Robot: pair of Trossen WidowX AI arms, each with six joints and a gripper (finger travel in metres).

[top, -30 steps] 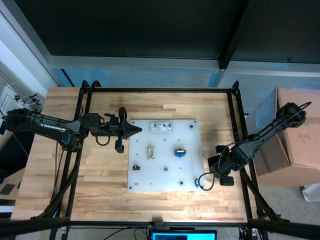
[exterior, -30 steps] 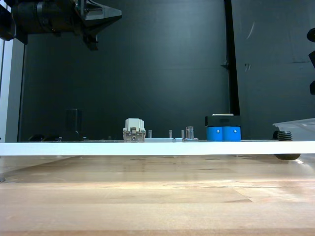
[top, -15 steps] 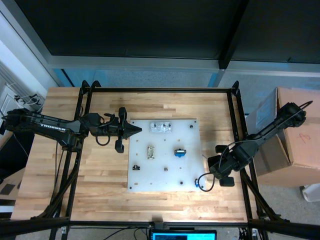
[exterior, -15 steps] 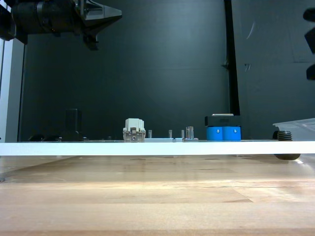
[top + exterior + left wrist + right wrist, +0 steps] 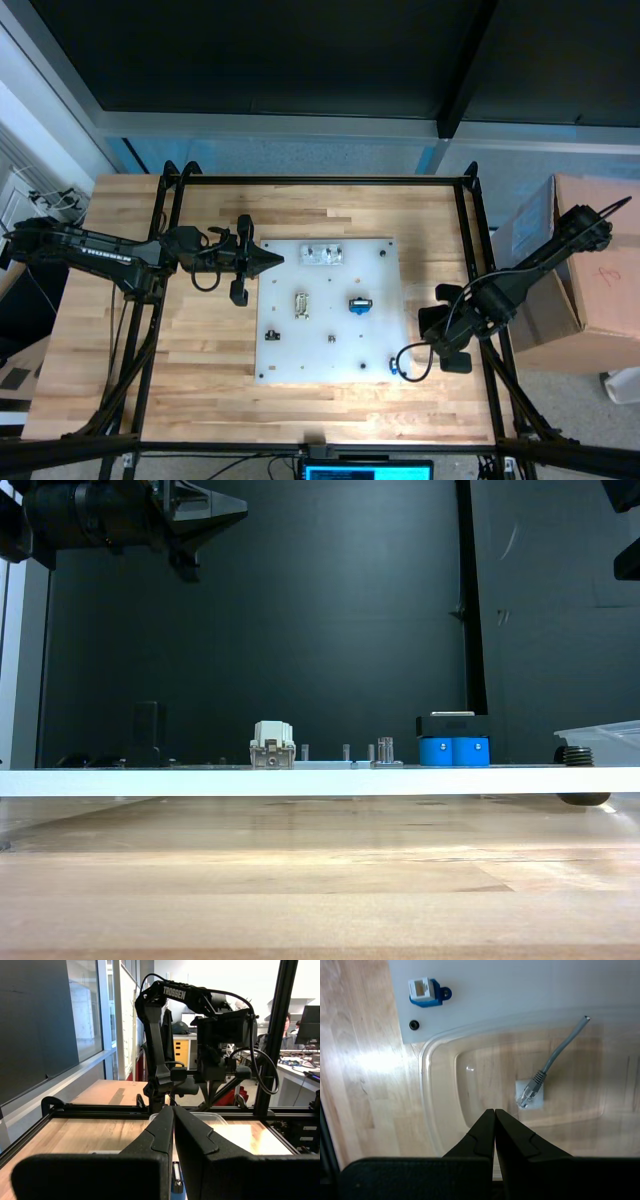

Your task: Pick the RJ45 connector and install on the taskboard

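We note RJ45 connector [image 5: 529, 1094] lying free in clear tray [image 5: 427, 1090] under right gripper [image 5: 495, 1111], fingers pressed together, empty, at taskboard [image 5: 320, 362] 4 o'clock; left gripper [image 5: 276, 259], fingers likewise together, empty, hovers at taskboard 10 o'clock

You can read just one word, "TROSSEN", in white letters on the right arm [image 5: 174, 993], through the left wrist view.

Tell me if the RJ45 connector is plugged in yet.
Out. The RJ45 connector lies free in the clear tray beneath the shut right pincer; the shut left pincer hovers at the board's edge.
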